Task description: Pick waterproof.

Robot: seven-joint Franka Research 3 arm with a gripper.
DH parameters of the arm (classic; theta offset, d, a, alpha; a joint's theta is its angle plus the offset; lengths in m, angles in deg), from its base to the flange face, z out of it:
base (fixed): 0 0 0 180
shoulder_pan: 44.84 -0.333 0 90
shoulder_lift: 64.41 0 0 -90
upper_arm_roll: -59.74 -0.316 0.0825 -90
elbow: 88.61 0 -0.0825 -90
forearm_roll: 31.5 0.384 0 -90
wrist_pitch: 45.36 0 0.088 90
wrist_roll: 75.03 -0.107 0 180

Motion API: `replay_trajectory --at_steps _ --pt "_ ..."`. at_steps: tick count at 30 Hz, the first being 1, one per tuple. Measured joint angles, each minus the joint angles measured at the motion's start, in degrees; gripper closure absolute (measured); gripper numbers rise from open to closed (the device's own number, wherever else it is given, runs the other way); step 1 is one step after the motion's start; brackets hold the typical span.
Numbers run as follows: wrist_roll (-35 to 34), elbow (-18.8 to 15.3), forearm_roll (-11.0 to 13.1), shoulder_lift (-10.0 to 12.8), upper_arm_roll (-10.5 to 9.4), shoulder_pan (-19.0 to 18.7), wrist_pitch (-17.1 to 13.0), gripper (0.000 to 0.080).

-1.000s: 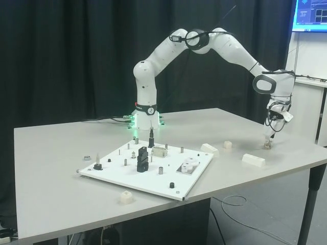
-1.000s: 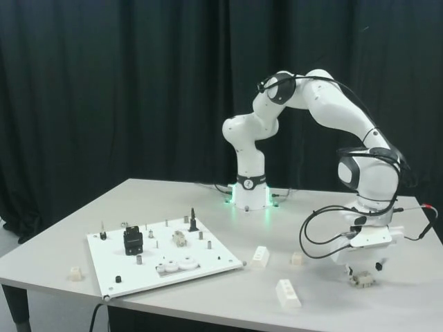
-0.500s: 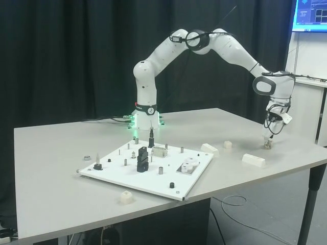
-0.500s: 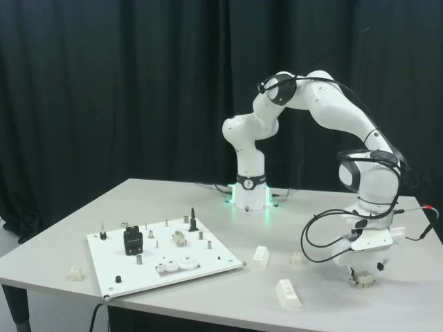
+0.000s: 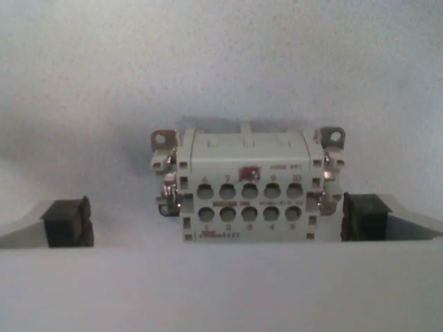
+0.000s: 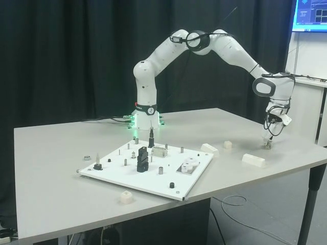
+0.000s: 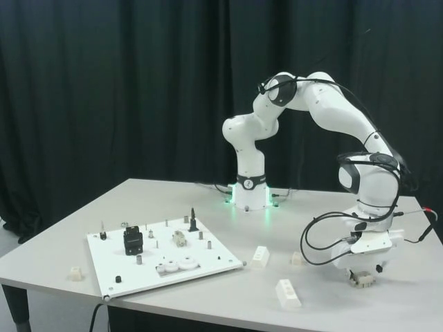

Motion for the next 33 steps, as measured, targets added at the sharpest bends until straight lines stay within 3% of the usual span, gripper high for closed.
replay_trajectory --at_steps 33 --pt "2.24 0.45 -0.45 0.56 0.1 -0.09 -1.09 0.0003"
